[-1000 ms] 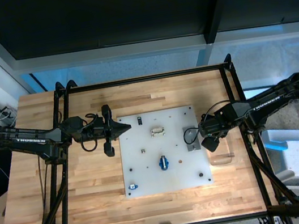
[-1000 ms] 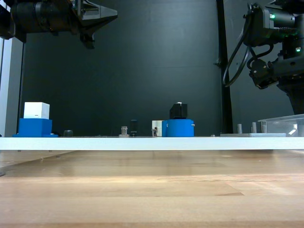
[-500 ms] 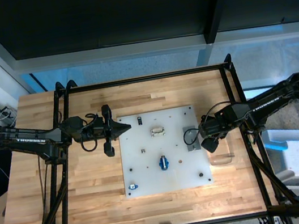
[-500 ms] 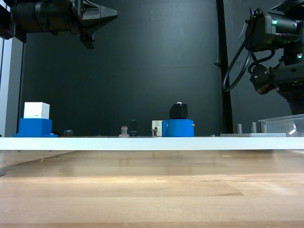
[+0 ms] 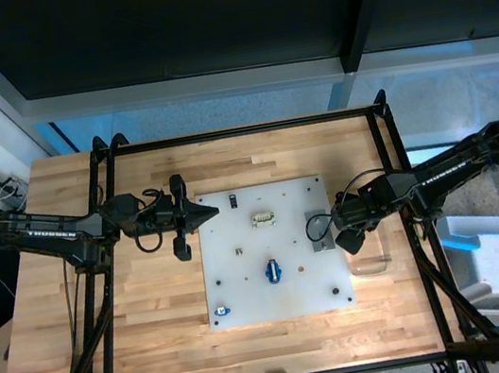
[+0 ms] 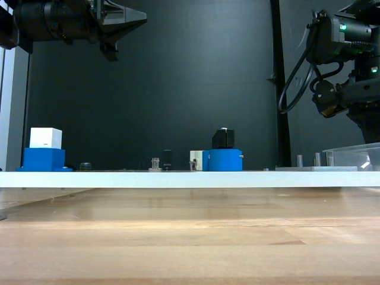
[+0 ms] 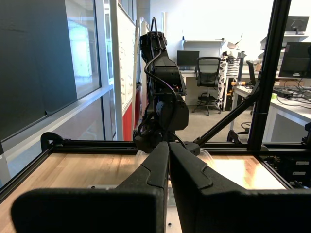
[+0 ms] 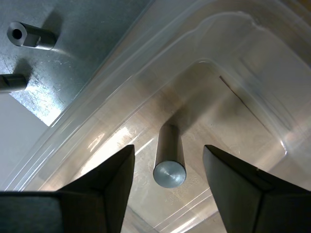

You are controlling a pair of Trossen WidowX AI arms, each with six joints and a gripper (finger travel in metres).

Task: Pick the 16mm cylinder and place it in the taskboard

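The 16mm cylinder (image 8: pixel 169 156), a plain grey metal rod, lies in a clear plastic tray (image 8: pixel 233 92) beside the taskboard. My right gripper (image 8: pixel 169 167) hangs open just above it, one finger on each side of the rod, not touching. In the high view the right gripper (image 5: pixel 350 237) is at the taskboard's right edge, over the tray (image 5: pixel 376 264). The taskboard (image 5: pixel 273 250) is the white square plate mid-table. My left gripper (image 5: pixel 208 212) is shut and empty, held high off the board's left side, with its fingers (image 7: pixel 187 167) pressed together.
A grey metal block (image 5: pixel 320 230) with short pegs (image 8: pixel 30 35) sits on the board next to the tray. A blue fitting (image 5: pixel 272 271), a white connector (image 5: pixel 262 217) and a small blue-and-white part (image 5: pixel 219 312) stand on the board. A black frame (image 5: pixel 396 172) rings the table.
The right arm has shifted slightly over the tray in the first half second, then held still. The left arm has not moved.
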